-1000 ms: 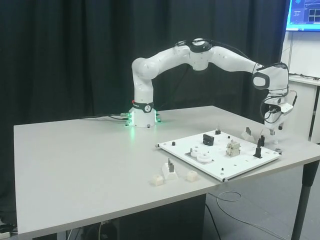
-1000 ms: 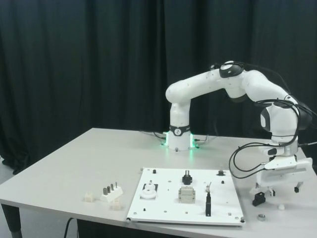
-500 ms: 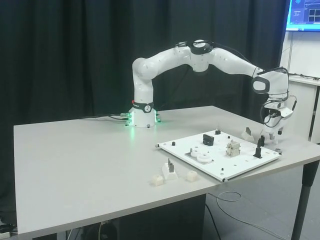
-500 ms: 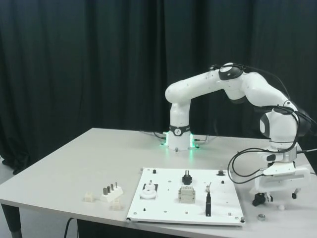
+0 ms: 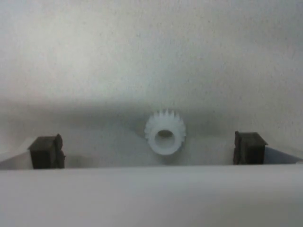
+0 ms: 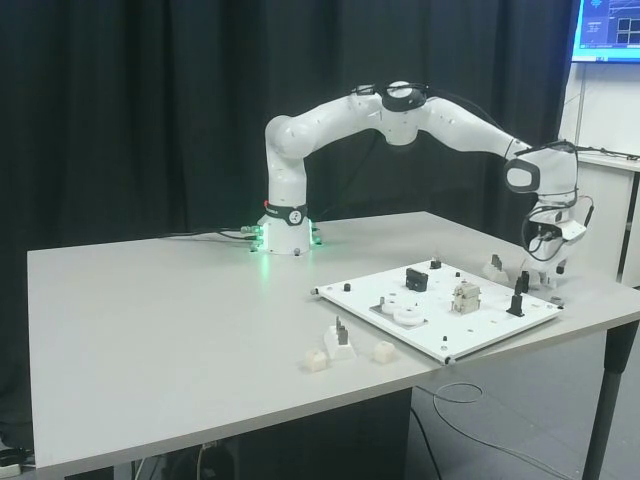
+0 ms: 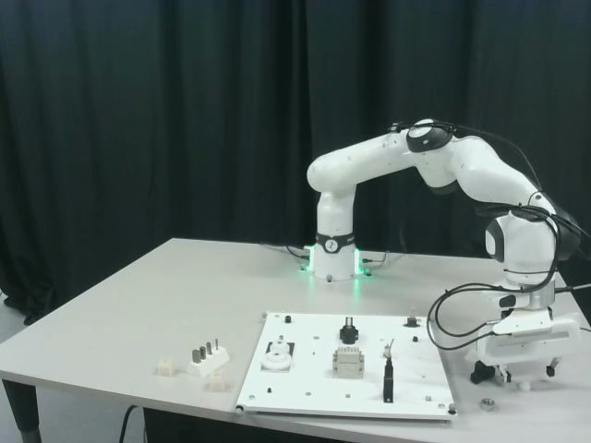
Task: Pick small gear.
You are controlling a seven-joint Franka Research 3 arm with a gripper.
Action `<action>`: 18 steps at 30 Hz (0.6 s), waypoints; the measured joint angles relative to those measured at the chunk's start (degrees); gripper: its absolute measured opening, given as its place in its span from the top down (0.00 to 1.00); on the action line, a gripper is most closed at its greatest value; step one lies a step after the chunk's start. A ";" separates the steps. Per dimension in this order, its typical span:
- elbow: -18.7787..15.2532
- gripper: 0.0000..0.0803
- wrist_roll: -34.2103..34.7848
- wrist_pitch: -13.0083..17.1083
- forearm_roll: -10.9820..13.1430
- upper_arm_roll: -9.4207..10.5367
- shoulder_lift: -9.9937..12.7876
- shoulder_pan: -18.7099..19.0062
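While jaws gape, one small gear [image 5: 164, 132] lies between.

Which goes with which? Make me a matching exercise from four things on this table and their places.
1 small gear
2 white board
3 arm's base
4 pin block

a lit green at its foot
b between the open fingertips of the gripper
c beside the board, far from the gripper
d carries black and white parts

Pairs: 1-b, 2-d, 3-a, 4-c.
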 joint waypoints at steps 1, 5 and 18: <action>0.08 0.00 0.01 0.11 -0.16 0.12 -0.01 -0.05; 0.32 0.00 0.17 0.76 -0.93 0.66 -0.02 -0.22; 0.52 0.00 2.06 2.37 -4.27 1.68 -0.10 -0.24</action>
